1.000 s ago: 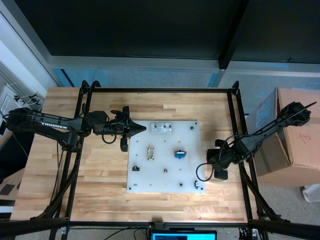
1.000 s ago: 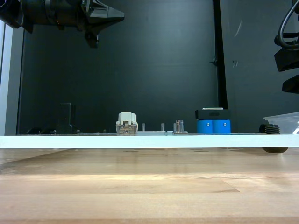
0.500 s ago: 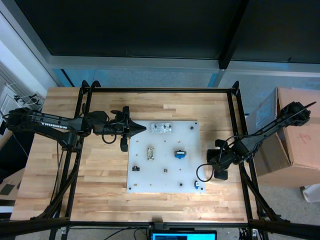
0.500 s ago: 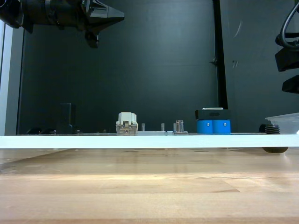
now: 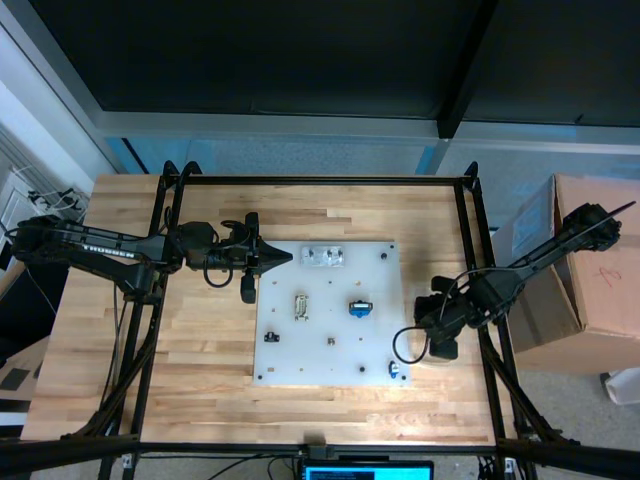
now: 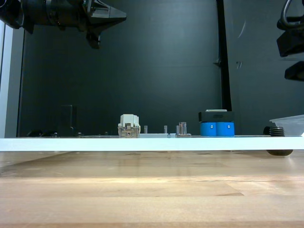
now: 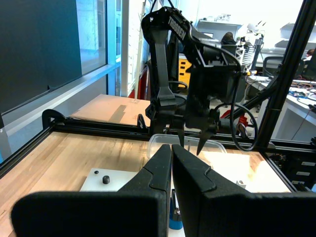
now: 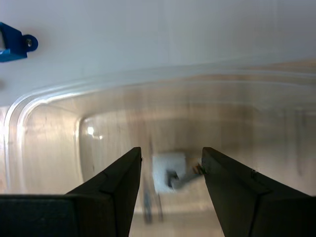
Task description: Pick the RJ45 connector and install on the taskboard
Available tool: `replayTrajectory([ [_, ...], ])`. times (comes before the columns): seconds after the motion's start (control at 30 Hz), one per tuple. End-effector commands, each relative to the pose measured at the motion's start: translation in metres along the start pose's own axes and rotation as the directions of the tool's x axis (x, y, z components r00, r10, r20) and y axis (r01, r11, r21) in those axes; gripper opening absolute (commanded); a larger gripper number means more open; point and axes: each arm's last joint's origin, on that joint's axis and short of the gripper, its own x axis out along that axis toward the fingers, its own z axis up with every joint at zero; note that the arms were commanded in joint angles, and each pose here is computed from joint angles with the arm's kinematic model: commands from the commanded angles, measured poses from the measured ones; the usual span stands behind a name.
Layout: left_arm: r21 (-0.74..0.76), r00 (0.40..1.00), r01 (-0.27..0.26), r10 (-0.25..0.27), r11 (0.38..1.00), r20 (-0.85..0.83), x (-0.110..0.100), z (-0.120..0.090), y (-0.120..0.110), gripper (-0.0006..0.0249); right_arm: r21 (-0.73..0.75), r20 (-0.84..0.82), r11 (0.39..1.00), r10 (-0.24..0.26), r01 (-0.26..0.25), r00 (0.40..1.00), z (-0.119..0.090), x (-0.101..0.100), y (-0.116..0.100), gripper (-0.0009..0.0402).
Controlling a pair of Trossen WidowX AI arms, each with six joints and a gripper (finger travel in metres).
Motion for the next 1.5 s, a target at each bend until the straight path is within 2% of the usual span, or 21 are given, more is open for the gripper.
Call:
replayTrajectory([
  [0.03,0.000,1.000,0.000,0.000,1.000,0.000,0.000,0.000,0.000,0.0001,0.003,-0.064,1.000,0.025,-0.025,0.998,-0.001,-0.008,0.000,0.0186],
  [0.37,0.000,1.000,0.000,0.000,1.000,0.001,0.000,0.000,0.000,0.0001,0.058,-0.211,0.997,0.056,-0.045,0.976,0.004,-0.016,-0.001,0.0194],
  [0.5,0.000,1.000,0.000,0.000,1.000,0.001,0.000,0.000,0.000,0.0001,0.073,-0.221,0.997,0.046,-0.031,0.974,0.008,-0.014,-0.002,0.0194],
  [0.77,0.000,1.000,0.000,0.000,1.000,0.000,0.000,0.000,0.000,0.0001,0.080,-0.273,0.997,0.003,0.020,0.962,0.014,0.002,0.000,0.0194],
  [0.87,0.000,1.000,0.000,0.000,1.000,0.000,0.000,0.000,0.000,0.0001,0.085,-0.265,0.996,0.010,0.013,0.964,0.015,0.010,0.001,0.0194],
  [1.03,0.000,1.000,0.000,0.000,1.000,0.000,0.000,0.000,0.000,0.0001,0.085,-0.249,0.996,-0.007,0.029,0.969,0.014,0.021,0.000,0.0194],
  [1.17,0.000,1.000,0.000,0.000,1.000,0.001,0.000,0.000,0.000,0.0001,0.092,-0.232,0.996,0.003,0.018,0.973,0.013,0.029,0.000,0.0194],
  [1.3,0.000,1.000,0.000,0.000,1.000,0.001,0.000,0.000,0.000,0.0001,0.094,-0.225,0.995,0.006,0.016,0.974,0.012,0.032,0.000,0.0178],
  [1.5,0.000,1.000,0.000,0.000,1.000,0.001,0.000,0.000,0.000,0.0001,0.092,-0.230,0.996,0.005,0.017,0.973,0.011,0.032,0.000,0.0125],
])
